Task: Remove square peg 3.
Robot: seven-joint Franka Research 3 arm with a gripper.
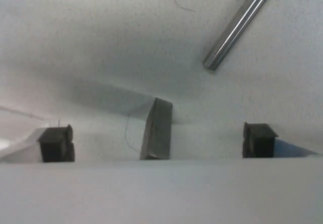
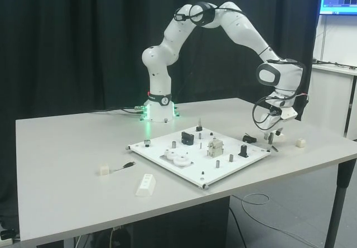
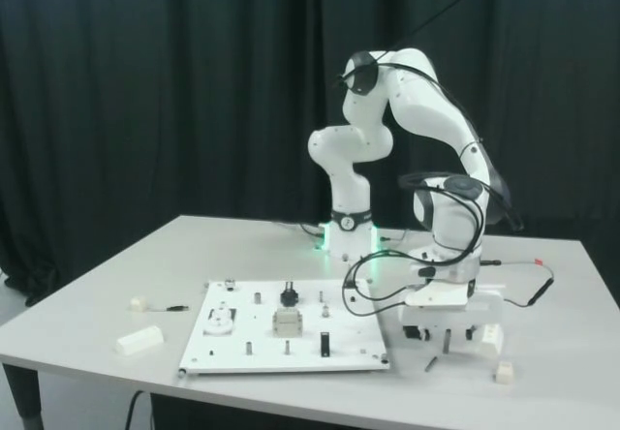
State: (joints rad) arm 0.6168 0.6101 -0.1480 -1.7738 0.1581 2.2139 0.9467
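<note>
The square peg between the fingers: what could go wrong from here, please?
1. The gripper is open around the square peg, which stands tilted on the table; it may topple.
2. A metal rod lies close by; a falling peg might knock it.
3. The fingers hang low and could scrape the table.

— Where is the square peg (image 1: 157, 129)?

— Off the white board, over the grey table beside the board's edge. It is a short, dark, square-sided bar.

— How does it sit?

— Close to upright, leaning slightly. Whether its lower end touches the table, I cannot tell.
</note>
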